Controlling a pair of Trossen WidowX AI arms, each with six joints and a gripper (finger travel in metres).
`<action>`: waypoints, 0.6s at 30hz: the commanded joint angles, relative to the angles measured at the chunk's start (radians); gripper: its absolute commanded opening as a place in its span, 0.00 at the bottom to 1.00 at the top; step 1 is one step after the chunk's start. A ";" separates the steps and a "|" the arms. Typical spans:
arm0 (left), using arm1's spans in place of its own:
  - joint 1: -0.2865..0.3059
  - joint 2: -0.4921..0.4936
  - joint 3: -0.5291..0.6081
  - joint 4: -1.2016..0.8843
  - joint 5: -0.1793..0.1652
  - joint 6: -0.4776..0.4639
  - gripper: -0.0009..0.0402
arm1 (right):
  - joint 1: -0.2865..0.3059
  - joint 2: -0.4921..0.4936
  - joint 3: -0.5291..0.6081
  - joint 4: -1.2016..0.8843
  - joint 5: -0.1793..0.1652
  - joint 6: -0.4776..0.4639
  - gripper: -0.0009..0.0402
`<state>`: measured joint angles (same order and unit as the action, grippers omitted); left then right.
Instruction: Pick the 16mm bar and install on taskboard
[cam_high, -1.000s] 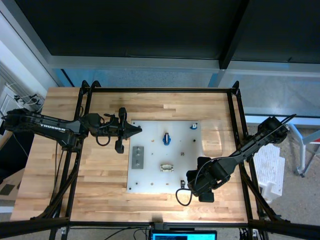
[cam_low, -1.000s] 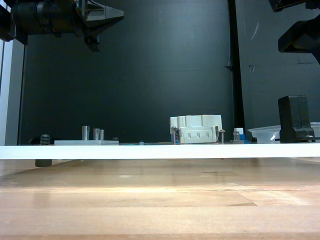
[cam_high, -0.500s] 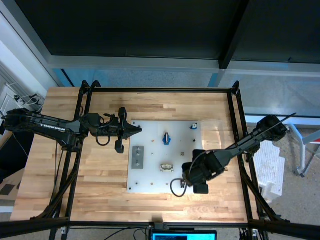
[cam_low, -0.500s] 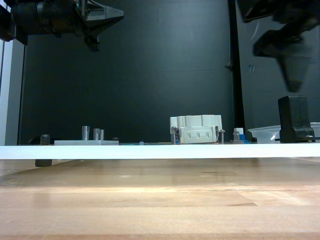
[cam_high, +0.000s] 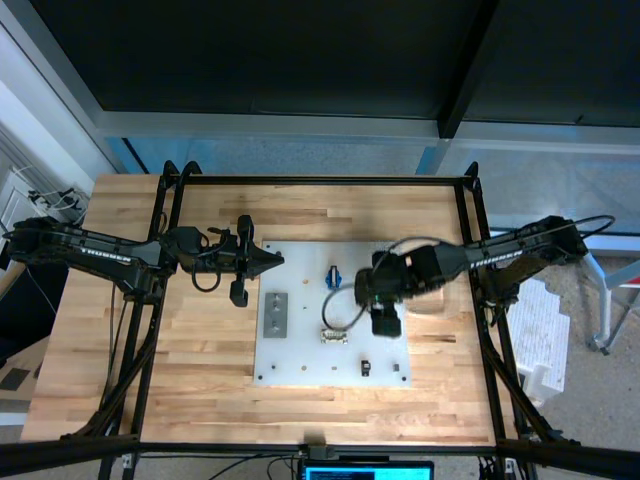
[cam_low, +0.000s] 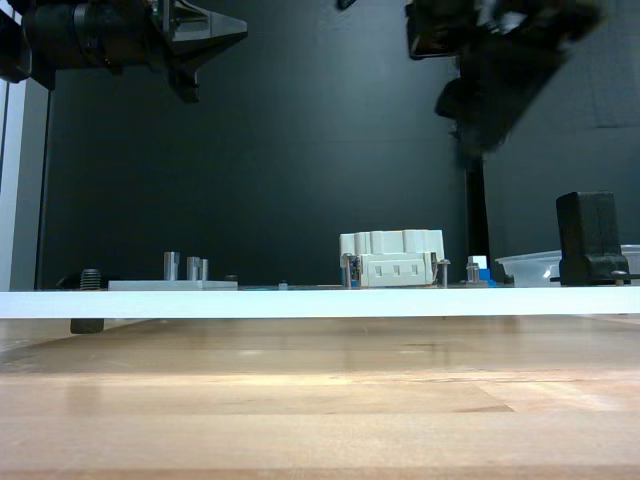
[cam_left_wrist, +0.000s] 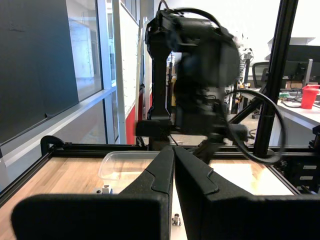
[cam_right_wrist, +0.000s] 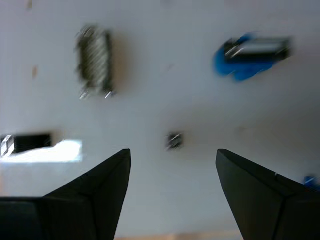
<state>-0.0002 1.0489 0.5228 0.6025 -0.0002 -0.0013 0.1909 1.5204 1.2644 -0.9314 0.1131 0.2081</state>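
Observation:
The white taskboard (cam_high: 300, 350) lies mid-table with a grey block (cam_high: 275, 313), a blue part (cam_high: 333, 277) and a silver connector (cam_high: 334, 336) on it. My right gripper (cam_high: 378, 300) hangs over the board's right half, well above it in the low view (cam_low: 490, 100). In the right wrist view the gripper (cam_right_wrist: 173, 152) is open and holds nothing, with the connector (cam_right_wrist: 95, 60), the blue part (cam_right_wrist: 250, 52) and a small screw (cam_right_wrist: 174, 141) below it. My left gripper (cam_high: 268, 260) hovers shut at the board's far left corner. The 16mm bar is out of view.
A clear plastic tray (cam_high: 425, 285) sits just right of the board, partly under the right arm. A small black block (cam_high: 366, 368) stands near the board's front edge, tall in the low view (cam_low: 590, 240). Black frame rails (cam_high: 480, 300) run along both table sides.
The right arm has swung from the board's front right corner up and back to over its right half, blurred with motion. The left arm has not moved.

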 joint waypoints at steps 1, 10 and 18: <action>0.000 0.000 0.000 0.000 0.000 0.000 0.02 | -0.043 -0.027 -0.001 0.056 -0.002 -0.061 0.55; 0.000 0.000 0.000 0.000 0.000 0.000 0.02 | -0.137 -0.092 -0.006 0.228 -0.030 -0.187 0.37; 0.000 0.000 0.000 0.000 0.000 0.000 0.02 | -0.216 -0.182 -0.090 0.459 -0.138 -0.217 0.15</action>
<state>-0.0002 1.0485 0.5224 0.6029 -0.0006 -0.0010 -0.0174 1.3518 1.1896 -0.5034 -0.0196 -0.0059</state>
